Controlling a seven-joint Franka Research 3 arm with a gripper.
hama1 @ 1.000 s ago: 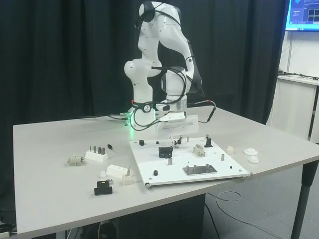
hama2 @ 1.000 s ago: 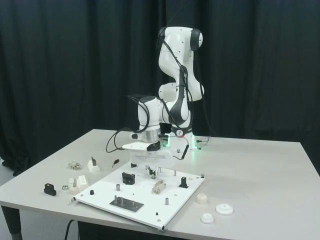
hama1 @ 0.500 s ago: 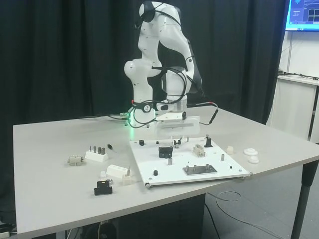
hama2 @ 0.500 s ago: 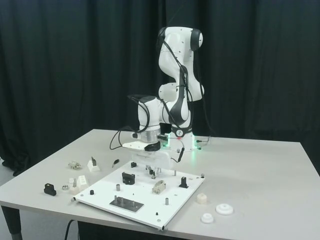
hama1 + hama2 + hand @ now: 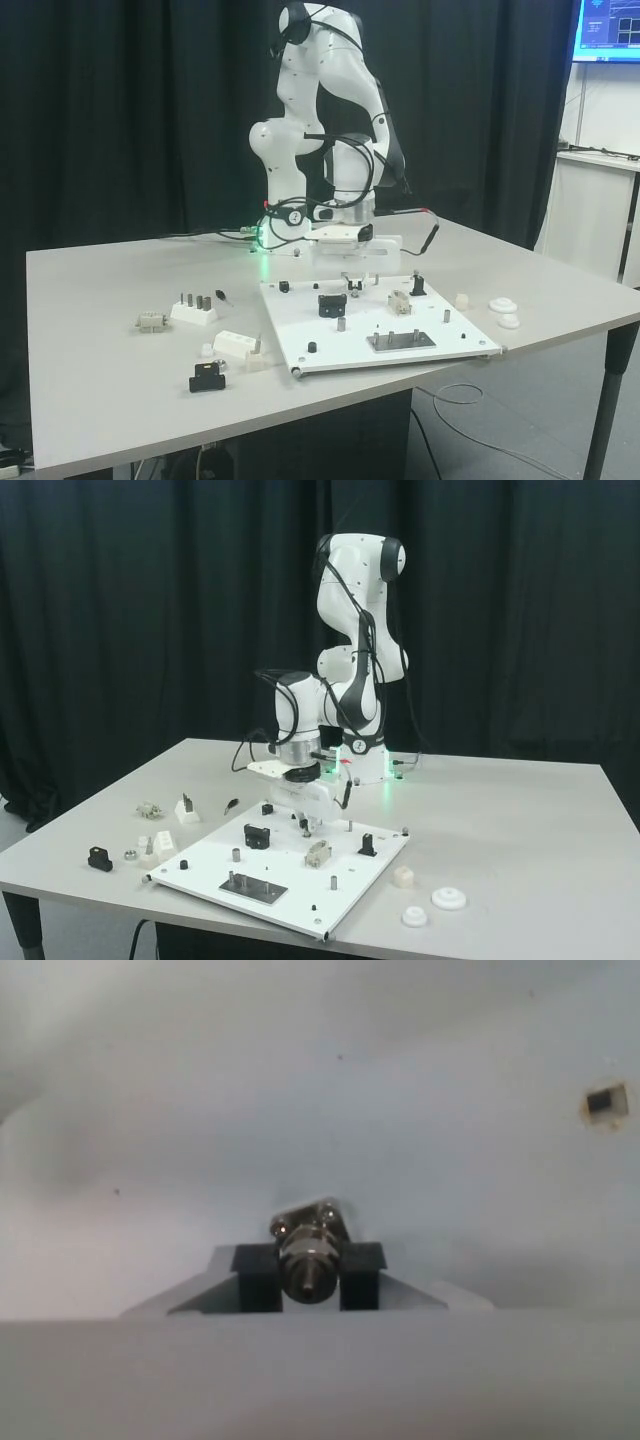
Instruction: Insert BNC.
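Observation:
In the wrist view a metal BNC connector (image 5: 308, 1250) stands on its small flange on the white board (image 5: 450, 1140). My gripper (image 5: 308, 1282) is shut on it, with a black finger (image 5: 257, 1278) pressed against each side of the barrel. In the first room view the gripper (image 5: 352, 278) points straight down at the far middle of the board (image 5: 290, 330). The second room view shows the gripper (image 5: 305, 823) low over the board (image 5: 290, 865). The connector itself is hidden there by the hand.
The board also carries a black block (image 5: 331, 303), a grey metal plate (image 5: 402, 341) and several small pegs. White gears (image 5: 506, 312) lie right of it. Left of it sit a white holder (image 5: 193, 312) and a black part (image 5: 207, 378).
The hand has turned about its vertical axis while staying over the same spot on the board. Its cable has swung round with it.

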